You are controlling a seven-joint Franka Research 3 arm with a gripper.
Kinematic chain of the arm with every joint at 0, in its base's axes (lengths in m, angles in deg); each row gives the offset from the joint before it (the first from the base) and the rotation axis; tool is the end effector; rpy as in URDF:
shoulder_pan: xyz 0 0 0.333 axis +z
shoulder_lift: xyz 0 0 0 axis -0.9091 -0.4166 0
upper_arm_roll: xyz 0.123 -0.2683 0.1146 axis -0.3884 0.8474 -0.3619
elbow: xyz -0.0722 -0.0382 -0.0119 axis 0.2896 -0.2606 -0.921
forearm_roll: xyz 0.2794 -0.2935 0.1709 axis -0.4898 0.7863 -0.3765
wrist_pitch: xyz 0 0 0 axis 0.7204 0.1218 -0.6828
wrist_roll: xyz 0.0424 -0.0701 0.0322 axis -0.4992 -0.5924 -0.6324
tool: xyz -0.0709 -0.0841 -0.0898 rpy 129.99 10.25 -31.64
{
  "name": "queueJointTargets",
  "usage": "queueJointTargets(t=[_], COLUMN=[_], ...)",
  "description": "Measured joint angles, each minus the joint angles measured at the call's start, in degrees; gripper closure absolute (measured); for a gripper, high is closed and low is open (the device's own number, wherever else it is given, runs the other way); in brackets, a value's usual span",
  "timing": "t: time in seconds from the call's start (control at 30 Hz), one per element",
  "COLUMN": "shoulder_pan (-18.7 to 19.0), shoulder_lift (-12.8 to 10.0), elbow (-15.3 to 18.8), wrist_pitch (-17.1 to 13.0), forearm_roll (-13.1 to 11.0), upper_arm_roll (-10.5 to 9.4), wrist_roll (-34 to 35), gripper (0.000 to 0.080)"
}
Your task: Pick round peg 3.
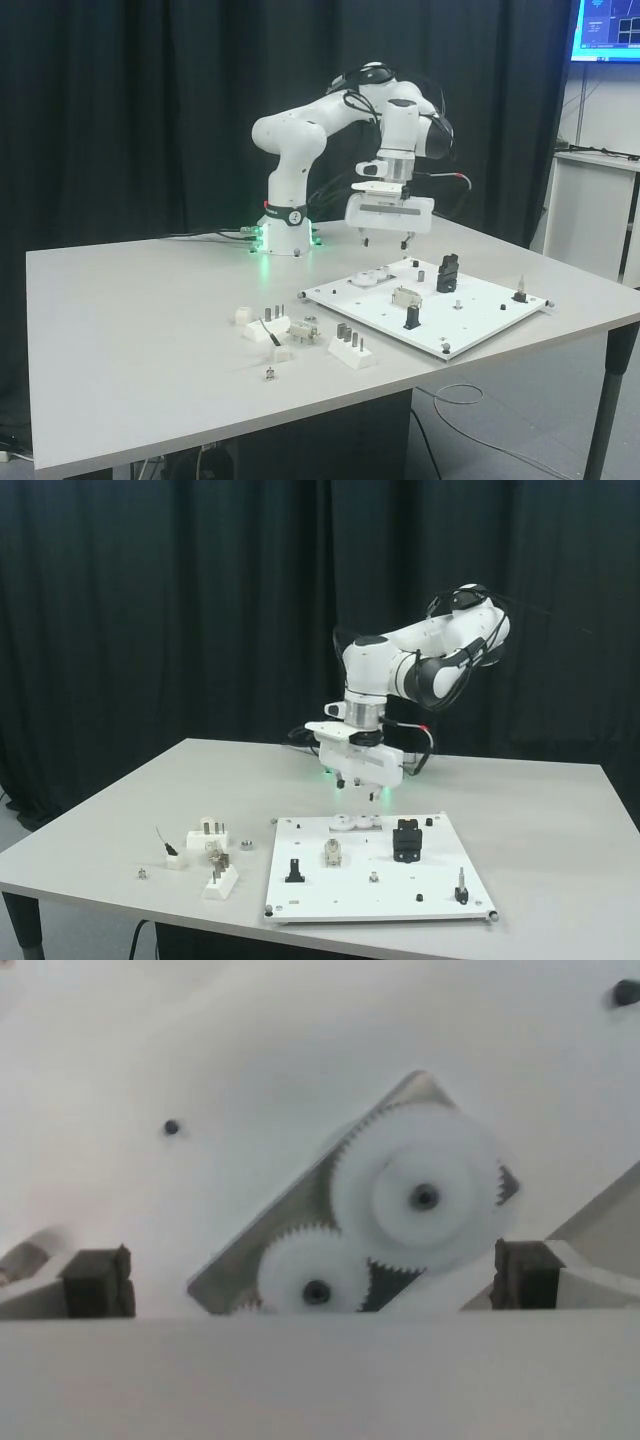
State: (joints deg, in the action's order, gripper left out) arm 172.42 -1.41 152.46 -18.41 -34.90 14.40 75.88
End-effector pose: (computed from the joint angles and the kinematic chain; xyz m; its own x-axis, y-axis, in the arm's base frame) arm 0.4517 0.0444 0.2359 0.3189 -0.9437 0.0885 -0.9474 -0.3201 -0.0004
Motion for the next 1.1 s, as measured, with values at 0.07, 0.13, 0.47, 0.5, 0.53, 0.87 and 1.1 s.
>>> queueJointTargets(t=[0.07,0.13,0.47,0.5,0.53,0.87,1.1], shoulder_pan=[-0.4,-0.8,-1.8,-1.8,-1.8,-1.8,-1.8], shoulder_lift=[0.0,0.0,0.0,0.0,0.0,0.0,0.0], elbow=[0.0,0.0,-0.7,-0.8,-0.9,-1.3,-1.4], wrist_pitch=[0.0,0.0,0.0,0.0,0.0,0.0,-0.1], forearm_roll=[0.0,0.0,0.0,0.0,0.0,0.0,0.0], upper_arm_roll=[0.29,0.54,1.15,1.16,1.17,1.38,1.61], wrist_roll=[0.0,0.1,0.1,0.1,0.2,1.7,2.5], gripper=[0.0003,0.0003,0.0003,0.0003,0.0003,0.0003,0.0003])
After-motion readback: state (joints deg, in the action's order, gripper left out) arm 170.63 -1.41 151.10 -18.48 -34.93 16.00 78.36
